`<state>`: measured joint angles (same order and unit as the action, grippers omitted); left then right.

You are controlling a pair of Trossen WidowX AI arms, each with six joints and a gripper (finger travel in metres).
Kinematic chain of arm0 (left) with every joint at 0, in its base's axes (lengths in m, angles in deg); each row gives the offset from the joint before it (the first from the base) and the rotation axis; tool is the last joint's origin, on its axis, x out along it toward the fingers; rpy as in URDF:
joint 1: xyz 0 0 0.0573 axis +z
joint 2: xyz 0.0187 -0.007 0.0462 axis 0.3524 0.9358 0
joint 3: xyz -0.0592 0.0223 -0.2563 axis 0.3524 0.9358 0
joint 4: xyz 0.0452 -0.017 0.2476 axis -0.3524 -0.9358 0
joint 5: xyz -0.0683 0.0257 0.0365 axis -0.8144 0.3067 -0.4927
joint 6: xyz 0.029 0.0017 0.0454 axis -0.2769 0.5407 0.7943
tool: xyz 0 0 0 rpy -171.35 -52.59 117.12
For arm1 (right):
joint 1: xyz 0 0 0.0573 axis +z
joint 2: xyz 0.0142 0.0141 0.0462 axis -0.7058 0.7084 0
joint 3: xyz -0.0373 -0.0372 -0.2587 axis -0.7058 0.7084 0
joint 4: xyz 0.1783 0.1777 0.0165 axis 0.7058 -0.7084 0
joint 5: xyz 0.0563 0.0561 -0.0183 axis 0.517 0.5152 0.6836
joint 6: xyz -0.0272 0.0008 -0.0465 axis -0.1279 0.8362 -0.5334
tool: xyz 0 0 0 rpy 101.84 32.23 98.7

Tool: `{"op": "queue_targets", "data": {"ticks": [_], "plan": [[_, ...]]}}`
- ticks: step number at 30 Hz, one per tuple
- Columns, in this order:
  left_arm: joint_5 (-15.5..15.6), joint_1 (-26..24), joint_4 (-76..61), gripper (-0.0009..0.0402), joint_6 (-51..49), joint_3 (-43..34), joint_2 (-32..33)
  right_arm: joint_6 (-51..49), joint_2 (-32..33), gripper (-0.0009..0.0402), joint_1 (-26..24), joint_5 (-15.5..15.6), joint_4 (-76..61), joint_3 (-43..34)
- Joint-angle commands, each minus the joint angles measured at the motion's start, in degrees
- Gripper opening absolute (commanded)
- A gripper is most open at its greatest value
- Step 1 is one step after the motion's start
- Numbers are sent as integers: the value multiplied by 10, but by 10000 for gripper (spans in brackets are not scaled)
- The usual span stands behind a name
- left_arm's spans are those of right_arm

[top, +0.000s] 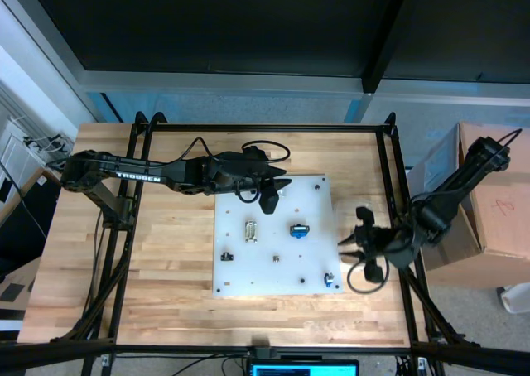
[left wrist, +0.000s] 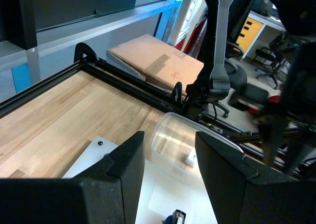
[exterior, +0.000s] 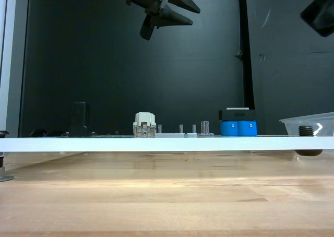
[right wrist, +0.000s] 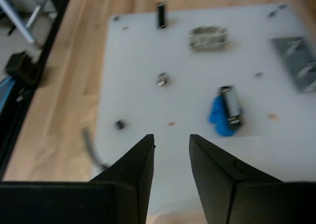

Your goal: Pick the RJ45 connector and install on the taskboard

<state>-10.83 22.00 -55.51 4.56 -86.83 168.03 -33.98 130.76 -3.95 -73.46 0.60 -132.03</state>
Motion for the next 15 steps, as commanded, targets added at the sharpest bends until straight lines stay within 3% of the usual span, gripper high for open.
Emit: {"op": "queue_targets", "data": {"ticks": [1, 3, 8, 12, 15], "plan": [[0, 0, 1, 138, 1, 0, 0, -34, -22, 71, -52, 6, 0, 0], [0, 1, 3, 138, 0, 0, 0, -59, -31, 58, -89, 14, 5, 0], [-5, 0, 3, 138, -1, -2, 0, -129, -44, 22, -183, 80, 54, 0], [-45, 0, 4, 136, 3, -2, 0, -169, -48, -2, -239, 117, 88, 0], [-21, 0, 7, 114, 28, -2, -4, -195, -52, 1, -275, 160, 117, 0]]}}
